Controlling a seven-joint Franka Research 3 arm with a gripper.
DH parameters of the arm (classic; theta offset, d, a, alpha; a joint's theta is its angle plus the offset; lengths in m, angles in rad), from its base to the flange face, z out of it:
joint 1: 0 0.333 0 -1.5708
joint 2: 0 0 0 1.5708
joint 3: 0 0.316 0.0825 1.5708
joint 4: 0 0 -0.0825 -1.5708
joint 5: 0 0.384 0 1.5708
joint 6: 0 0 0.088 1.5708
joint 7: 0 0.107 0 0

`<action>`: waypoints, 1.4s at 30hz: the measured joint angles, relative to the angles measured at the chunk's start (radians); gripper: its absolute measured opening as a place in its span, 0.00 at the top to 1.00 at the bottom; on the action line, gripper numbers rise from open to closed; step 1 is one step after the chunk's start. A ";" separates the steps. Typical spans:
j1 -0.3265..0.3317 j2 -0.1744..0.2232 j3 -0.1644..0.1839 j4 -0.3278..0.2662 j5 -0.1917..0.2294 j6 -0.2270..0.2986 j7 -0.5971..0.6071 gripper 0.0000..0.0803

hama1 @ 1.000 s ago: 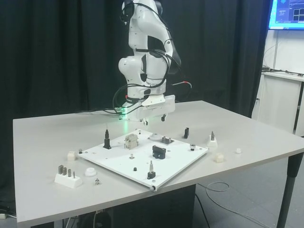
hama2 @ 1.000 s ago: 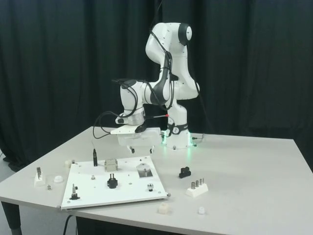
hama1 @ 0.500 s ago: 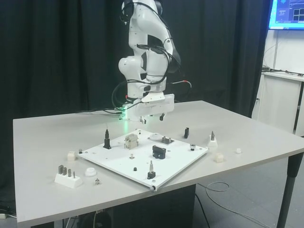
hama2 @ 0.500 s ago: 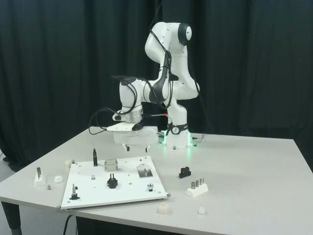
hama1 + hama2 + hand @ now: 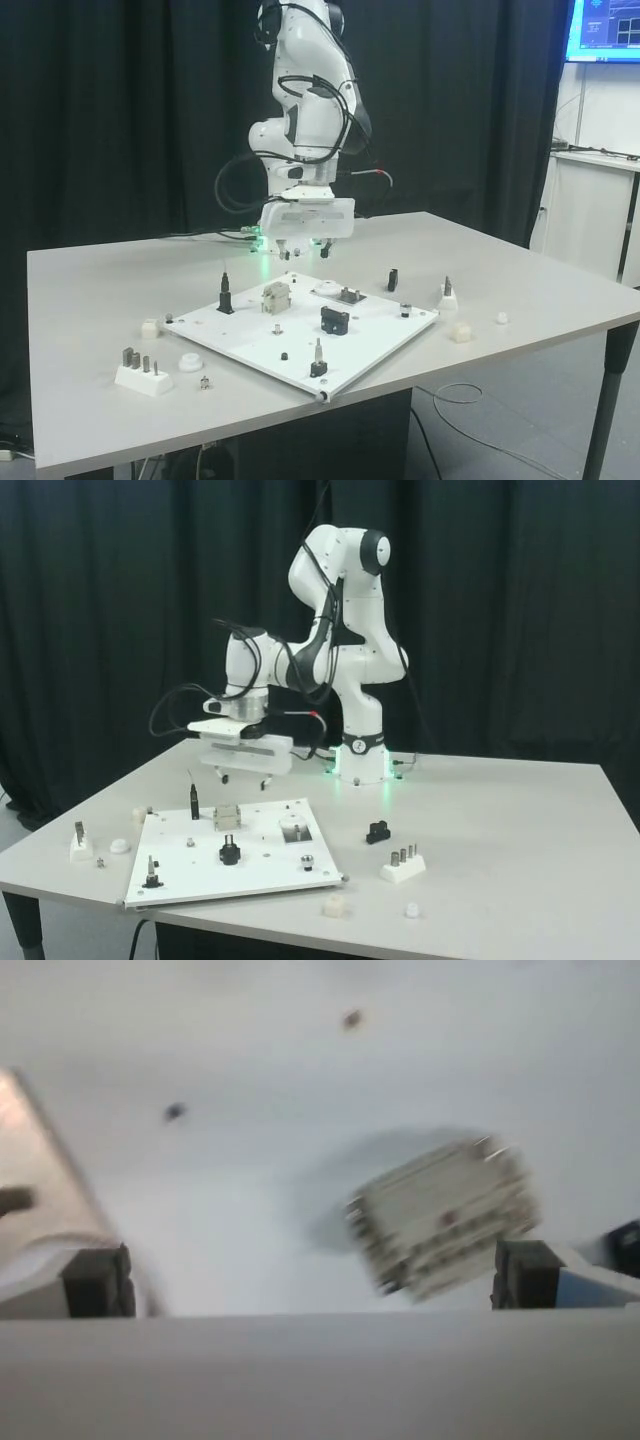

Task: Pick BNC.

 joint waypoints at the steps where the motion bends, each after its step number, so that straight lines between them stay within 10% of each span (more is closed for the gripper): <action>1: -0.005 0.009 -0.001 0.009 0.000 0.006 -0.008 0.00; 22: -0.108 0.189 0.002 0.237 0.020 0.047 -0.144 0.00; 42: -0.305 0.413 0.113 0.563 0.197 -0.003 -0.349 0.00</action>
